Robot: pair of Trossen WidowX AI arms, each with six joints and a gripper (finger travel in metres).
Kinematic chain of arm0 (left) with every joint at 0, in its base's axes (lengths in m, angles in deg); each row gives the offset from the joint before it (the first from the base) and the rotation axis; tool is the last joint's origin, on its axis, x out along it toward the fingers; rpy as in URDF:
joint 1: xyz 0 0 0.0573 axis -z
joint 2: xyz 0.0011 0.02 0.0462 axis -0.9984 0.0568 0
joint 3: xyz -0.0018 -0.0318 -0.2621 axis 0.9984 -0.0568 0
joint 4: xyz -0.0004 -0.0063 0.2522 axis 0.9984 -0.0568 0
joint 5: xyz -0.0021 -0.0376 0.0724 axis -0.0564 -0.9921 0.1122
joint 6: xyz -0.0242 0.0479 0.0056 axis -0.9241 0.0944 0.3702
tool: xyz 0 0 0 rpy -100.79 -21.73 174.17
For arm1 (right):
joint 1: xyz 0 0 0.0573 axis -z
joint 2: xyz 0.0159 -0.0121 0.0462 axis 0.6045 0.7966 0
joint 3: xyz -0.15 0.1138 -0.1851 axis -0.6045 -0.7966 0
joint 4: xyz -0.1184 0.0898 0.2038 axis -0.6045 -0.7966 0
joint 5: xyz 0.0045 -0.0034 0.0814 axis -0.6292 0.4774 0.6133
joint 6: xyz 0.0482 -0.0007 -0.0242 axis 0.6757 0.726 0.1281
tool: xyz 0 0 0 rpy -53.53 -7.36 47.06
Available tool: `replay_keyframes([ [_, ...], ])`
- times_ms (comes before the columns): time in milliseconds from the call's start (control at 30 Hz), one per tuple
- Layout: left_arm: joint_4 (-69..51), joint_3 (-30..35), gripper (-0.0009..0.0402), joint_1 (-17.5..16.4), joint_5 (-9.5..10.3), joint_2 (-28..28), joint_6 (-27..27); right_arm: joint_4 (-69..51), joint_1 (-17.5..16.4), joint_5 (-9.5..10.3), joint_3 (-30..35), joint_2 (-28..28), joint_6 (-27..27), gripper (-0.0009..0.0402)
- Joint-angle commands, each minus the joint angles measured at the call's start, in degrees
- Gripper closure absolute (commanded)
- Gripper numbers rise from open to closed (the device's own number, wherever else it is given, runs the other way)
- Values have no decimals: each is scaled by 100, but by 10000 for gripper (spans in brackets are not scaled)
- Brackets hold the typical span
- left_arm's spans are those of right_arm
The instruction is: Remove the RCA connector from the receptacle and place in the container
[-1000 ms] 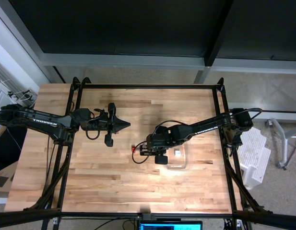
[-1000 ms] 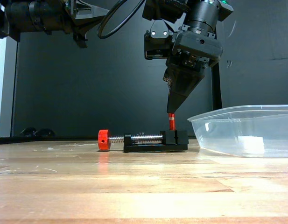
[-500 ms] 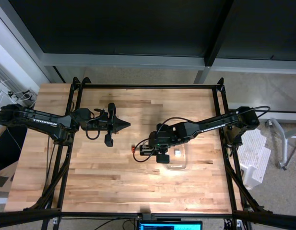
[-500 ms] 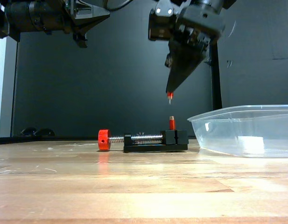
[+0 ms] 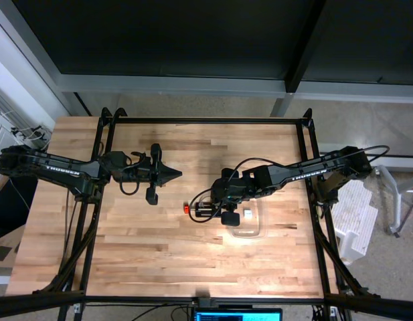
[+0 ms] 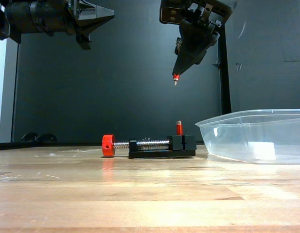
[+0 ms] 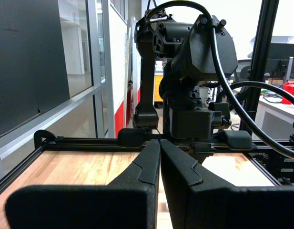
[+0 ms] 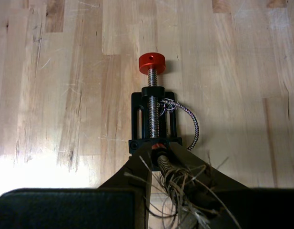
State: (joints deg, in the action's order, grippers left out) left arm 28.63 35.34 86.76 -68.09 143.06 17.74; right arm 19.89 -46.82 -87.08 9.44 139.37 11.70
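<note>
Above the receptacle (image 6: pixel 162 145), the right claw (image 6: pixel 178 71) pinches the RCA connector (image 6: pixel 176 78), while the left claw (image 6: pixel 110 16) hangs pressed together at left.

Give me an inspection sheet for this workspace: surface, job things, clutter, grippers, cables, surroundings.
Surface: wooden table, plank top.
Connector: pinched in the right gripper, in the air above the receptacle, apart from it.
Receptacle: lying on the table beside the tray, red knob pointing away from it.
Tray: on the table; connector not in it.
Clutter: small white piece in the tray.
Grippers: right shut on the connector; left gripper shut, empty, high over the table's left side.
Cables: braided wire loop at the receptacle; frayed strands by the right gripper.
Surroundings: black frame round the table.
</note>
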Motion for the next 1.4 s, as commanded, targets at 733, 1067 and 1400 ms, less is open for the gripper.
replay_keyframes([
  [733, 2, 2, 393, 0, 0, 2, 0, -391, -251, 44, -1720, -1685, 409, 389],
  [1067, 2, 2, 393, -2, 0, 2, 0, -798, -297, 48, -2240, -2087, 629, 389],
  [1400, 2, 2, 393, -2, 0, 2, 0, -837, -326, 44, -2238, -2087, 715, 336],
])
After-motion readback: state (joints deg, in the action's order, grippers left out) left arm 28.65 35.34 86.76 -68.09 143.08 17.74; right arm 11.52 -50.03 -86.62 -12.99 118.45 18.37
